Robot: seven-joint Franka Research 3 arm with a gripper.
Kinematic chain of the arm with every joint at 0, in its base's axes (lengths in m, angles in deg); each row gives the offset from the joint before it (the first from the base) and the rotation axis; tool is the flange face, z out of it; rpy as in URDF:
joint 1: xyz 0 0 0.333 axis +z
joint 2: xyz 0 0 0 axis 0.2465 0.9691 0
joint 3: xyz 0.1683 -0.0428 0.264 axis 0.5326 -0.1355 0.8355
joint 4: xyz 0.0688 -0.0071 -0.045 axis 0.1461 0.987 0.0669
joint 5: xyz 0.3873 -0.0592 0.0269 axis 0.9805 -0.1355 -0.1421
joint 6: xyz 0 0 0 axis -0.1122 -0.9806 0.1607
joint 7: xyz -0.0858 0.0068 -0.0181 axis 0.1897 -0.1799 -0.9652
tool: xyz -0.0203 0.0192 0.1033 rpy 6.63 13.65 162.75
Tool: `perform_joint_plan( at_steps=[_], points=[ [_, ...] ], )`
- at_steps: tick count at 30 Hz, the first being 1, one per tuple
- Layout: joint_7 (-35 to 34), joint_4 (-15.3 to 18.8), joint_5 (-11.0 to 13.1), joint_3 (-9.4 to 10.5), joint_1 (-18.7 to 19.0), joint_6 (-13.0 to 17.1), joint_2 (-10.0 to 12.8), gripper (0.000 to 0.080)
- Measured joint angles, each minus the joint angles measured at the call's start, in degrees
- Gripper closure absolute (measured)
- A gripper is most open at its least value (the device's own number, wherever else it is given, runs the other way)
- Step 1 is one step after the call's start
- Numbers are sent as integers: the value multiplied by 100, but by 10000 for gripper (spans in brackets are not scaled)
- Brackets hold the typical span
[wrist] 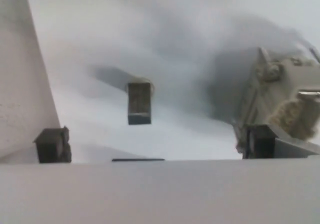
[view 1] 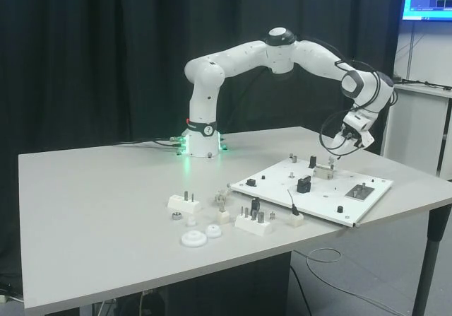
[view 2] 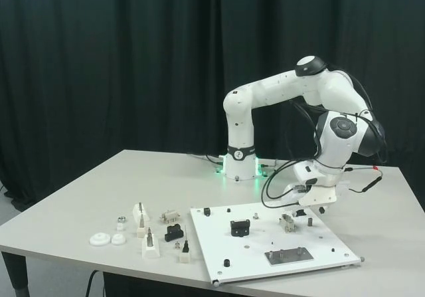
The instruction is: Pick BNC.
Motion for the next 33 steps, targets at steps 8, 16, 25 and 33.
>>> perform_joint_plan(
  at_steps=[8, 16, 25, 33],
  points=[
    [279, 26, -75, -159, 41, -19, -14, 14],
    [311, 127, -76, -291, 111, -18, -20, 5],
    [305, 221, -75, -298, 135, 82, -45, 3],
    [214, 316, -61, -329, 140, 225, -66, 3]
  ],
)
